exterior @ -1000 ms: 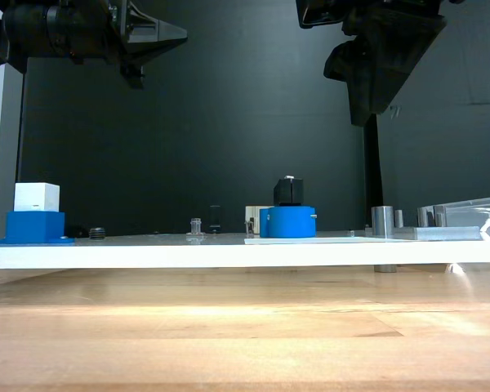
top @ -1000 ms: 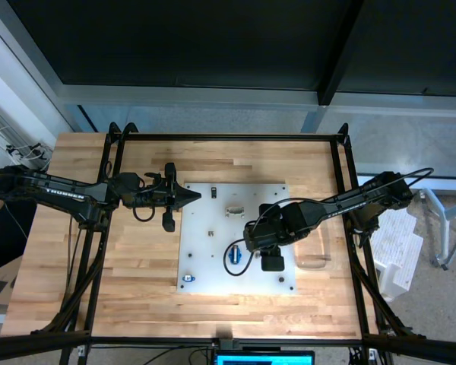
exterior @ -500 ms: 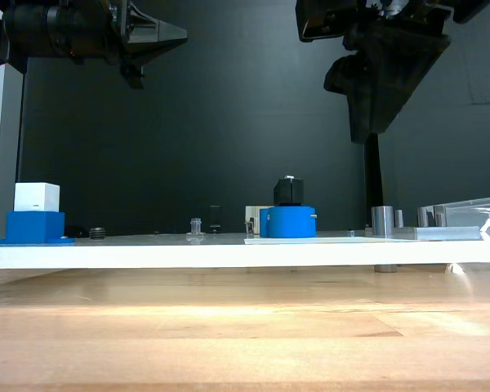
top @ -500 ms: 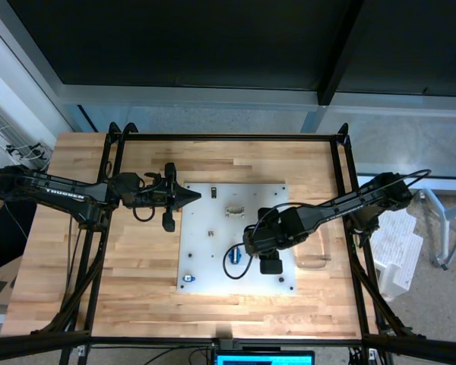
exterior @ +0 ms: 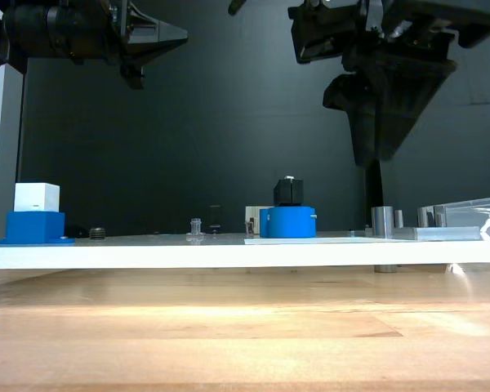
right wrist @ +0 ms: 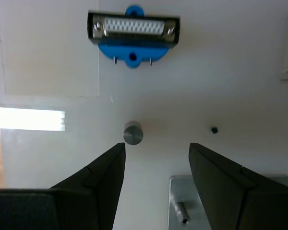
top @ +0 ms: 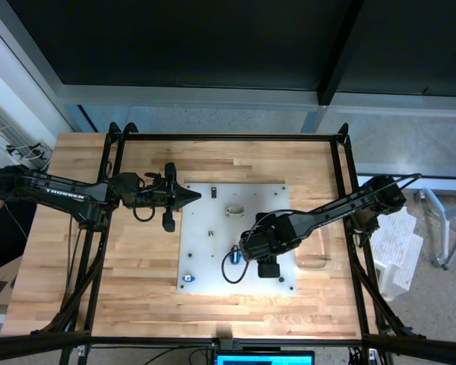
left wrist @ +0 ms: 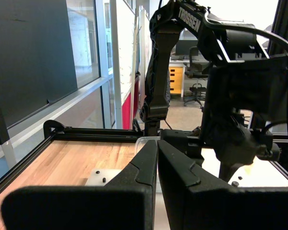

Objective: Remove the 16mm cylinder and place in the container

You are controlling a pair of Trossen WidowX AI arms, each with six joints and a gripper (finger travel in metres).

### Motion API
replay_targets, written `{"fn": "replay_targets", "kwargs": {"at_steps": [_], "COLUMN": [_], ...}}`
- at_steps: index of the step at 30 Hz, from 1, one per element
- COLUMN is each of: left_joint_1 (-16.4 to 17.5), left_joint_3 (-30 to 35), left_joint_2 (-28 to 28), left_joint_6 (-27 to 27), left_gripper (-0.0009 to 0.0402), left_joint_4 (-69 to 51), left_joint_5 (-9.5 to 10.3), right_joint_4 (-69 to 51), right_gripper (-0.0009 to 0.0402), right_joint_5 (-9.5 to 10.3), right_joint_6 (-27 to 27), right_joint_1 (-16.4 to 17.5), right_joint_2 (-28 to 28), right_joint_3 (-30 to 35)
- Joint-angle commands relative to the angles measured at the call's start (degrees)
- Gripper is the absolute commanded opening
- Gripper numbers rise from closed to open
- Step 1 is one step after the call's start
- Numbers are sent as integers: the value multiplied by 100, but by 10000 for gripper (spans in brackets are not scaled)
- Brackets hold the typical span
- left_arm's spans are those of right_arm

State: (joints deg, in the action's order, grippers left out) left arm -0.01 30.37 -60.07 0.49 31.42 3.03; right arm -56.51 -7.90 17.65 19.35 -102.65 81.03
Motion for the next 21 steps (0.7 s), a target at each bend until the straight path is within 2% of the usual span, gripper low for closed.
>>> {"fn": "replay_targets", "kwargs": {"at_steps": [1, 21], "left_joint_1": [0, 2], "left_joint_3": [0, 0], "left_joint_2": [-4, -2], "left_joint_6": [2, 2], "left_gripper": [0, 0], "left_joint_4": [2, 0], "left_joint_5": [-2, -2], "right_joint_4": [26, 238], "right_gripper": [169, 75], "right_joint_5": [11, 55], "right_joint_6": [20, 48], "right_joint_1": [24, 79], "right_joint_2": [-52, -485], "right_joint_3": [-2, -4]}}
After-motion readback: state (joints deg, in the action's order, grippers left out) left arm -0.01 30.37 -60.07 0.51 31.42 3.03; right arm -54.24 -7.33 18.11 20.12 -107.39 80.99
